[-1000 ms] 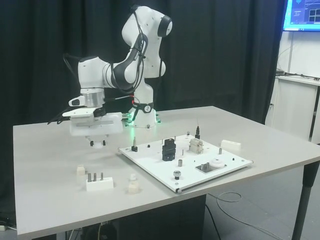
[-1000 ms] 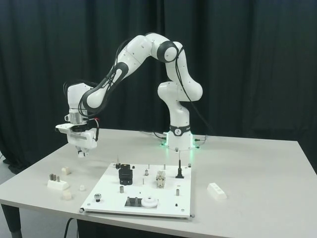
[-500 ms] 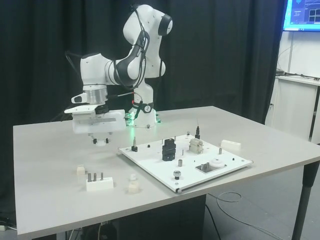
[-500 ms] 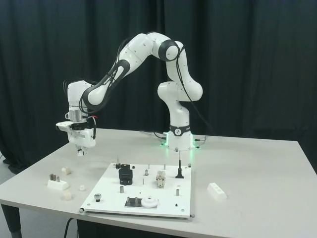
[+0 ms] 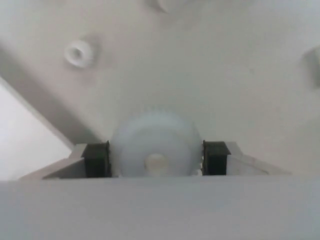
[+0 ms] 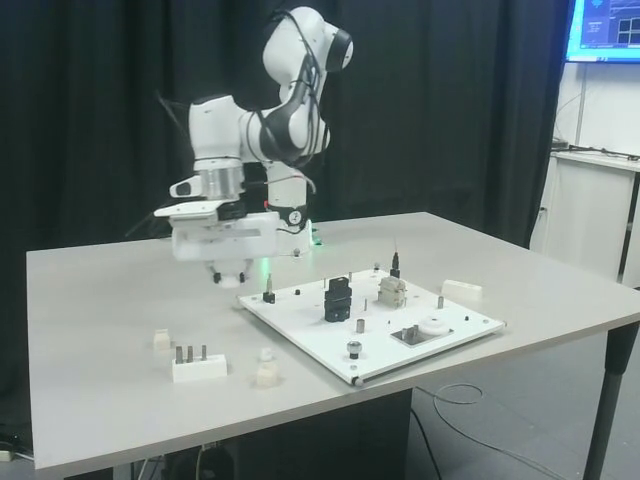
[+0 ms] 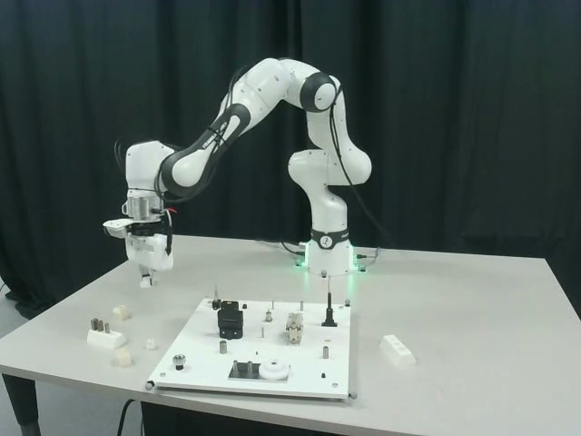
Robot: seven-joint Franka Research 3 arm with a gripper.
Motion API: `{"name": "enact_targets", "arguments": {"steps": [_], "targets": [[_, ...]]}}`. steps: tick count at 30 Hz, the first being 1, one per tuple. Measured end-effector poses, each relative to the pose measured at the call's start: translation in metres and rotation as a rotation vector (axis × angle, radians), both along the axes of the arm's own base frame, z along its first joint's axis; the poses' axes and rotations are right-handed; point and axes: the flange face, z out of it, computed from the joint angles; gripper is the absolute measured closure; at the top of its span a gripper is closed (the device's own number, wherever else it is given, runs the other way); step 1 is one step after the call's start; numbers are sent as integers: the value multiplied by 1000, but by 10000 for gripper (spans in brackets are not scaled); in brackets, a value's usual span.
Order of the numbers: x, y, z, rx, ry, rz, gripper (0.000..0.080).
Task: Insert medium gear.
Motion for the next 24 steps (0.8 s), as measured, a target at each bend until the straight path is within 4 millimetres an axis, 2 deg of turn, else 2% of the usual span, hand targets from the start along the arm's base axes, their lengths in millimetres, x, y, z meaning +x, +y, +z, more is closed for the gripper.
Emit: {"name": "enact_targets", "arguments": {"steps": [10,24], "targets": [[40,39,9,-7,0,-111,406],[92,107,11,-43,32,-245,406]]}}
